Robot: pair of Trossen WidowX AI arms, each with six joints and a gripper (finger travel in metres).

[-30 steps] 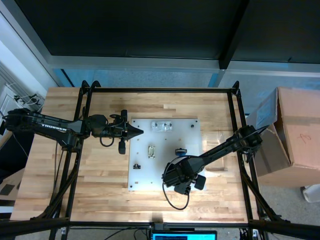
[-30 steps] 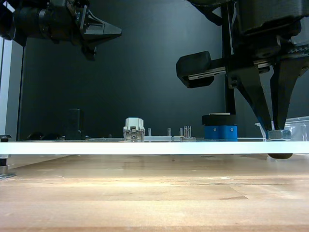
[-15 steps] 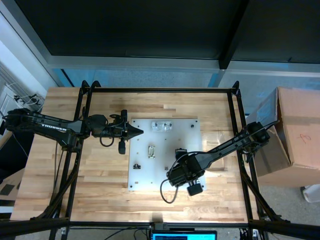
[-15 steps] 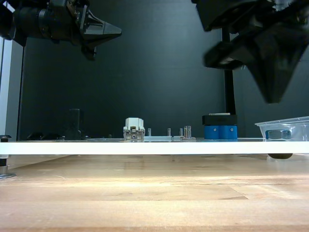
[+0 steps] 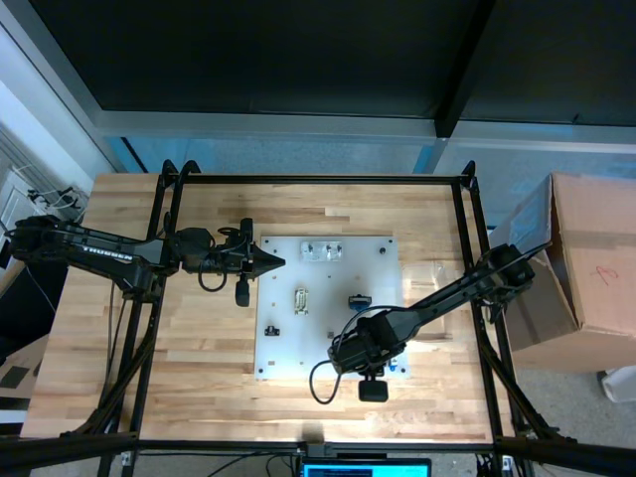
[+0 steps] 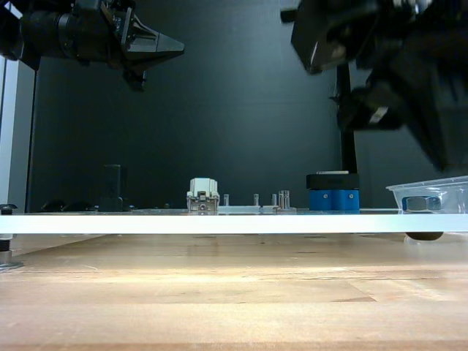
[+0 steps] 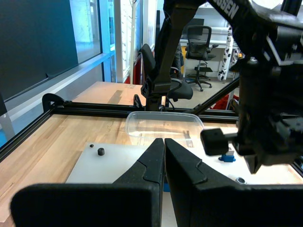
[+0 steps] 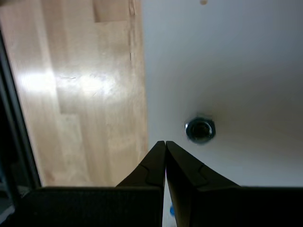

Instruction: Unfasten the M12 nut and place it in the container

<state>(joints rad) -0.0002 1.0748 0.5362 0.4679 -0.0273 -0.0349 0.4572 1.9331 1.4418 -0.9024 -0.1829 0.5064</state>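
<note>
My left gripper (image 7: 164, 140) hangs high over the board's (image 5: 298, 348) left edge. Its 2 fingers are pressed together on nothing, and the tips point inward toward the right arm. Ahead of those tips, past the board's far side from them, I see the clear tray (image 7: 163, 121). My right gripper (image 8: 165, 143) points down over the board's near right part, raised well clear of the surface. Its 2 fingers meet tip to tip with nothing between them. The nut (image 8: 200, 129) sits below and just beside those tips, apart from them, flat on the white board near its edge. A dark centre shows through its hole, so I read it as on its stud, though I cannot tell how far down. In the low view it stands in front of the tray, right of the blue block (image 6: 333, 199).
</note>
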